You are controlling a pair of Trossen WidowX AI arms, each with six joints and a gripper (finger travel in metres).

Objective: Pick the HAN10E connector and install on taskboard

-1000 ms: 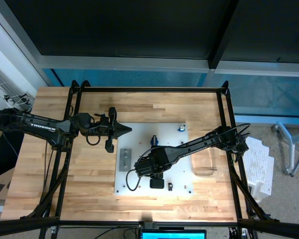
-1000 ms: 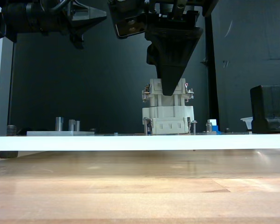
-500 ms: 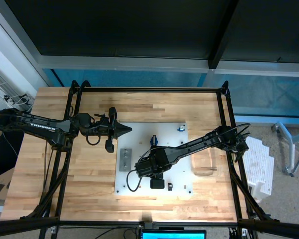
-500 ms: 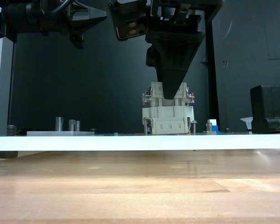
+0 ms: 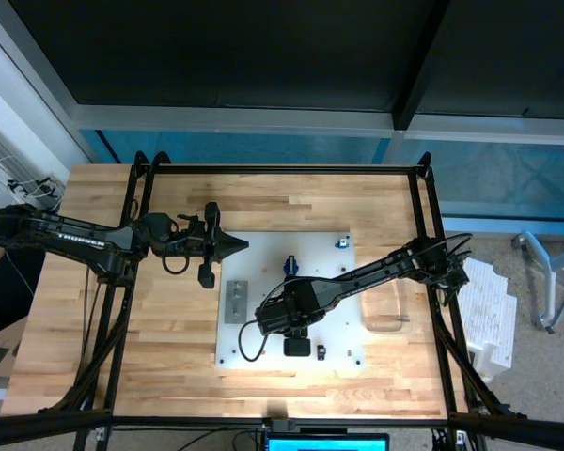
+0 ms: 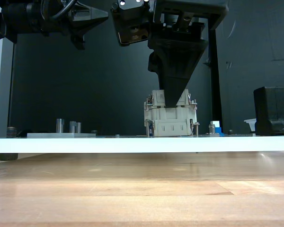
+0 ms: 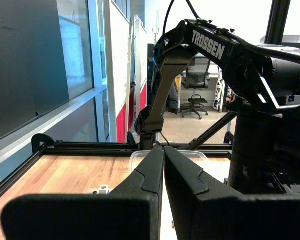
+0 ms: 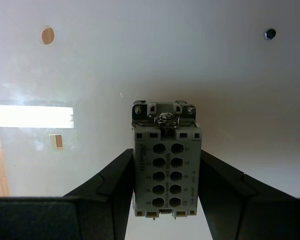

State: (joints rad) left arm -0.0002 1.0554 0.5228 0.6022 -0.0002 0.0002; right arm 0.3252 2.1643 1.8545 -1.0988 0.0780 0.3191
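Note:
The beige-grey HAN10E connector [image 8: 166, 165] is clamped between the fingers of my right gripper [image 8: 166, 192], its face with two rows of holes towards the camera. In the low view the connector [image 6: 170, 101] sits low in a matching beige housing [image 6: 170, 124] on the white taskboard [image 6: 132, 144]. My right gripper [image 6: 173, 100] points straight down onto it. From above, the right gripper [image 5: 296, 327] covers the connector near the middle of the taskboard [image 5: 263, 256]. My left gripper [image 5: 233, 246] hangs shut at the board's far left corner, holding nothing; its fingers [image 7: 155, 165] are pressed together.
On the board stand a grey metal block [image 5: 236, 301], a small blue part [image 5: 342, 242] and a black block [image 6: 272, 111]. A clear plastic tray [image 5: 387, 305] lies to the right of the board. A black frame [image 5: 282, 170] borders the wooden table.
My right gripper has gone down with the connector, which has sunk deeper into the beige housing. The left arm has not moved.

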